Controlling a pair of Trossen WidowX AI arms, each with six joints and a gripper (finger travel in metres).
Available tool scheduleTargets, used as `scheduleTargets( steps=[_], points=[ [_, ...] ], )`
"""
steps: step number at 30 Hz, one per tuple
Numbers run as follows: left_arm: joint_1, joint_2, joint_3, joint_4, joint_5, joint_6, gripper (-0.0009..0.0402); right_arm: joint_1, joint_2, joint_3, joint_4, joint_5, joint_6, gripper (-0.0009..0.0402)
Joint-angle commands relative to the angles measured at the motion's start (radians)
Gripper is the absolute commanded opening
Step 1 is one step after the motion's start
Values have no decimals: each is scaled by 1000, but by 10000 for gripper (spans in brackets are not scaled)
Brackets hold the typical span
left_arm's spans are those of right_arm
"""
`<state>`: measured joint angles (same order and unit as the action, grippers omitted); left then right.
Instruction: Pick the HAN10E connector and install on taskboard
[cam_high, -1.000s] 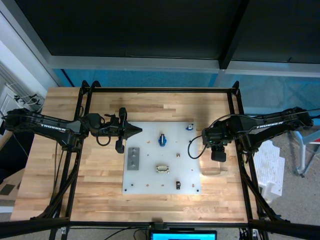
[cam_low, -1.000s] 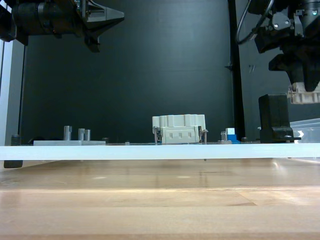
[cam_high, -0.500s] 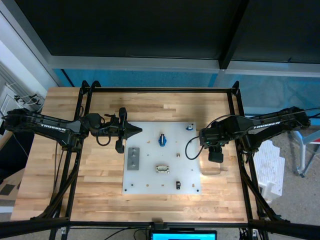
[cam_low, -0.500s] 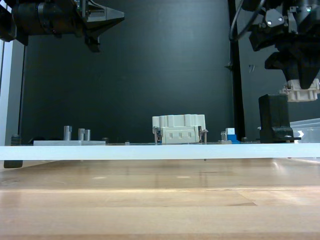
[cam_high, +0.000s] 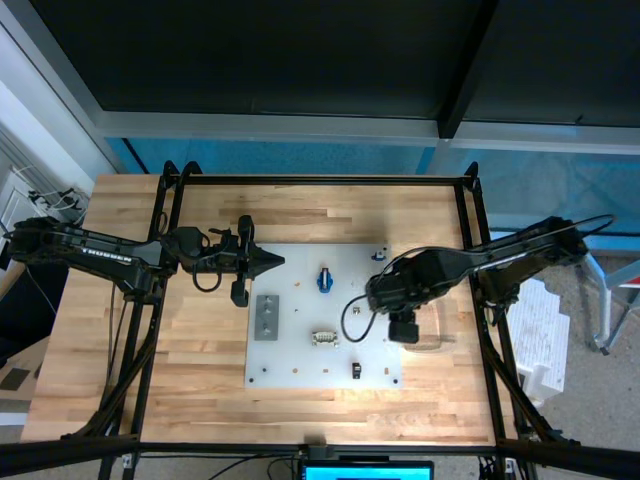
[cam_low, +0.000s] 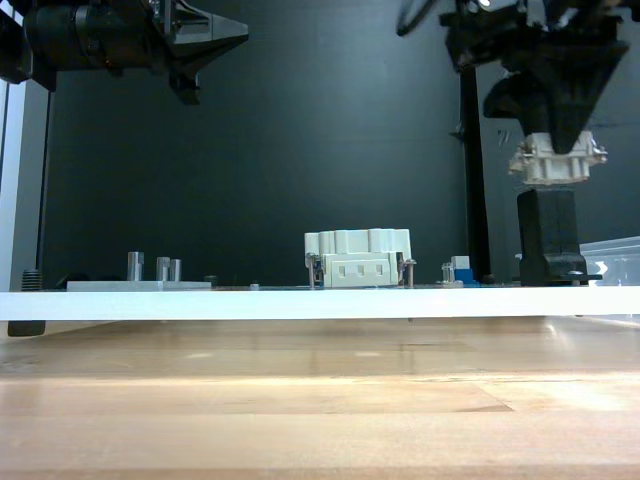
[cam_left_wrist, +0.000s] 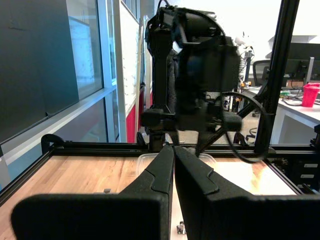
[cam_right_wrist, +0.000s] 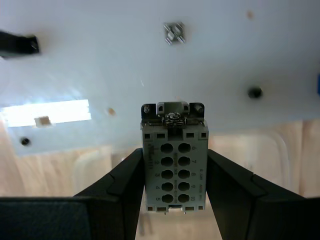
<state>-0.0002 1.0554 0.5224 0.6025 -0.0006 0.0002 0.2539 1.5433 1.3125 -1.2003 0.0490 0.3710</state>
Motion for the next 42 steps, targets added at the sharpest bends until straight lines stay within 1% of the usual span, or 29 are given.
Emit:
scheduleTargets(
  steps=[1,6,11,15,23,27,36,42],
  points=[
    [0,0,0,0,0,0,1,13,69,72,-3,0,18,9],
    [0,0,0,0,0,0,1,17,169,192,-19,1,26,9],
    [0,0,0,0,0,0,1,19,260,285,-24,-2,26,9],
    [0,0,0,0,0,0,1,20,326,353,-27,-45,23,9],
    [0,0,0,0,0,0,1,21,443,482,-37,-43,13,9],
    [0,0,0,0,0,0,1,21,484,533,-45,-41,-11,9],
    [0,0,0,0,0,0,1,21,563,628,-56,-42,-23,9],
    [0,0,0,0,0,0,1,18,624,723,-99,-40,-58,9]
  ],
)
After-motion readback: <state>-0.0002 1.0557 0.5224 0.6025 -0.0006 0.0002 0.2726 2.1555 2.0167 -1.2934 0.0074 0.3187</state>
